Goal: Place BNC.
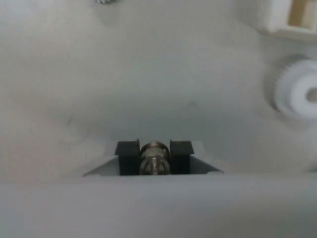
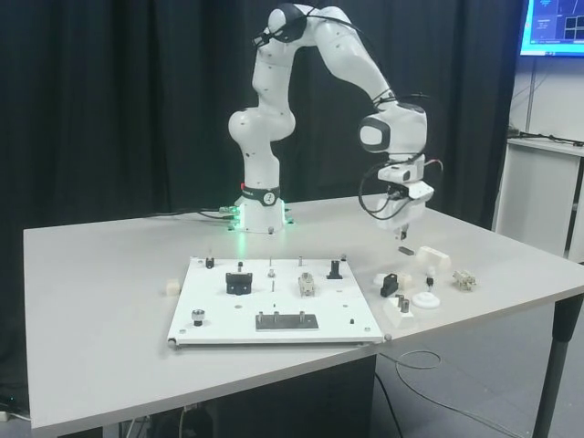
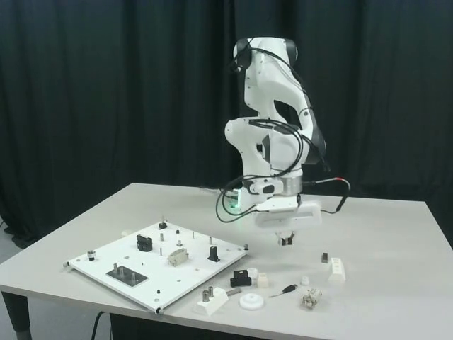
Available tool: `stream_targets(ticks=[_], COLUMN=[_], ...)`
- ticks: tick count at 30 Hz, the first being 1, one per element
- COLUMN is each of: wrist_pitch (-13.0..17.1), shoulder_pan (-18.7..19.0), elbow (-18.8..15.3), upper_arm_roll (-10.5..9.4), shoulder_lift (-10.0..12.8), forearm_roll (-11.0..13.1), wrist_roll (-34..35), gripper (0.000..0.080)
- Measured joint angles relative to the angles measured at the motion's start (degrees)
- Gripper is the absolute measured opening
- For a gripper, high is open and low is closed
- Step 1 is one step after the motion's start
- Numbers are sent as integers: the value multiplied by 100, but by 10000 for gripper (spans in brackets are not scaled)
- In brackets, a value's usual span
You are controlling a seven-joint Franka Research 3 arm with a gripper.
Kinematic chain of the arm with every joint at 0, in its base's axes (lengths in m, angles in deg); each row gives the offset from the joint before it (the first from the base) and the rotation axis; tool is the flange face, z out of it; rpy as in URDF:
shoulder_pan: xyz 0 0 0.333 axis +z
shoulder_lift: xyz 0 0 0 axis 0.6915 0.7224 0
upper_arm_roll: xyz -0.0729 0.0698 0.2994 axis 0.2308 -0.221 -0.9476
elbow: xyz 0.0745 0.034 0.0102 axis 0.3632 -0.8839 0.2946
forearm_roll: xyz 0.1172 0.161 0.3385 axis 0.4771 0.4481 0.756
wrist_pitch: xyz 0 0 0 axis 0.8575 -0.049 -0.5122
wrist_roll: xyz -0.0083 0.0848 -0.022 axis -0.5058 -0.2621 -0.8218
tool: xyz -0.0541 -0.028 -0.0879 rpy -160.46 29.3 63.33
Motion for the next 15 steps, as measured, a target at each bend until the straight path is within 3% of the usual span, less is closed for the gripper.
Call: stream_targets(ticks=[15], wrist_pitch=[283], shoulder_pan=[102], elbow=[510], upper_arm_roll=[-5], shoulder_lift=[804], forearm_roll=[-2], wrist_roll=[38], gripper=[126])
